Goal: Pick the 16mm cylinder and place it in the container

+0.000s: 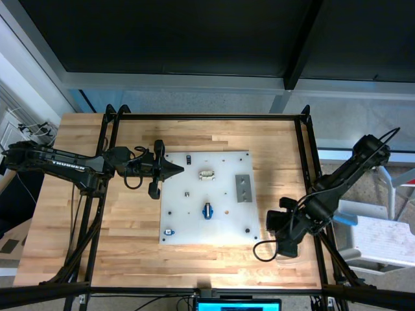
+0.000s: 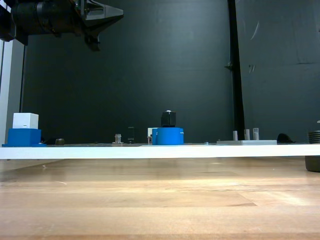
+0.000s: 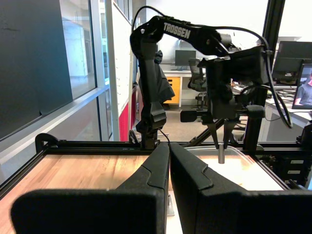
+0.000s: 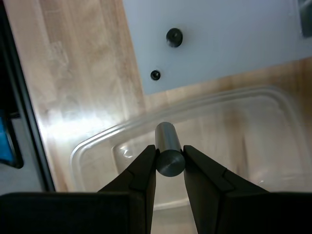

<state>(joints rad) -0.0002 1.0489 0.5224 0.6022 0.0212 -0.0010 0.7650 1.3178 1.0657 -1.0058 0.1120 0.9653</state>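
Dark panels stand behind a pale wooden tabletop (image 1: 123,246) framed in black rails, and a white board (image 1: 194,227) lies at its middle. The right hand (image 4: 169,157) hangs over the wood just off the board's near right corner and points down. Its two fingers are clamped on the sides of the cylinder (image 4: 165,134), a short silver-grey metal peg. Seen from the left arm's camera, the peg (image 3: 221,153) hangs upright from those fingers. Under it lies the container (image 4: 92,156), a clear plastic tray resting on the tabletop just beside the board's edge. The peg is over the tray's inside, but whether it touches the tray's floor cannot be told.

The left hand (image 1: 176,170) hovers at the board's left edge, well above it in the low view. Its fingers are together and hold nothing.

On the board sit a grey block with holes (image 1: 244,188) near the right side and a blue part (image 1: 207,211) near the middle.
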